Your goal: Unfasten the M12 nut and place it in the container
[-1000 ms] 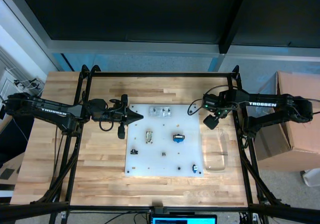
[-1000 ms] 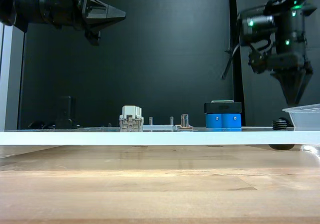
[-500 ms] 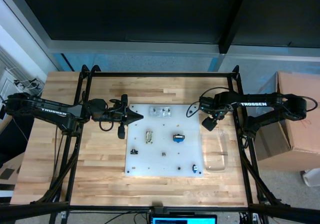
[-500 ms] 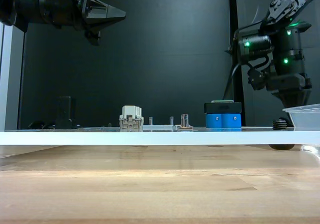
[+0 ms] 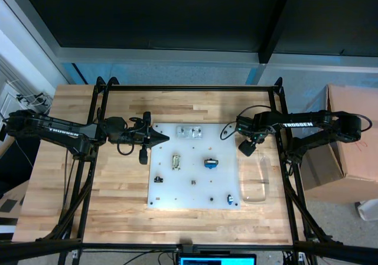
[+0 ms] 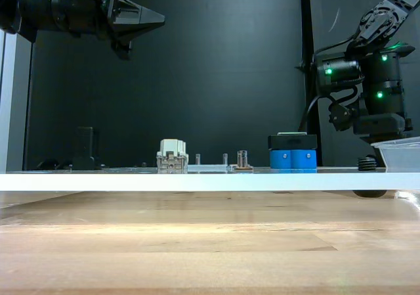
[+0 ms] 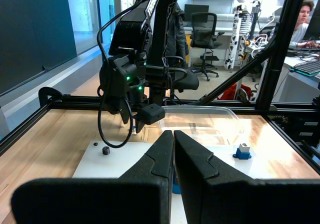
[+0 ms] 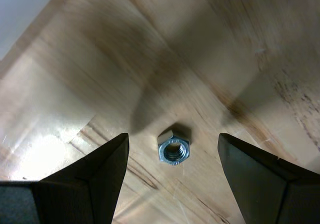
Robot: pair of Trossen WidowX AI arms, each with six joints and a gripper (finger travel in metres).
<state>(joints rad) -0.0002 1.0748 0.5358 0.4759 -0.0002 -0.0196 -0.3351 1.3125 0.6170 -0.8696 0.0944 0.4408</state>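
The wooden table [image 5: 118, 188] bears the white board [image 5: 177, 201], spread below the left gripper's [image 5: 167, 138] closed fingers; the clear container [image 5: 254, 199] lies beside it, far end at the right gripper [image 5: 248, 147]; the silver nut [image 8: 173, 149] lies flat between those spread fingers, whether inside the container unclear.

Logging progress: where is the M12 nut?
Right wrist view: nut lies free, flat, below the right gripper's open jaws at the container's far end; left gripper hangs above board's far-left corner.

My left gripper [image 5: 164, 138] hung high at the left, fingers pressed together, pointing right. My right gripper [image 5: 247, 148] pointed down, low at the right, fingers apart.
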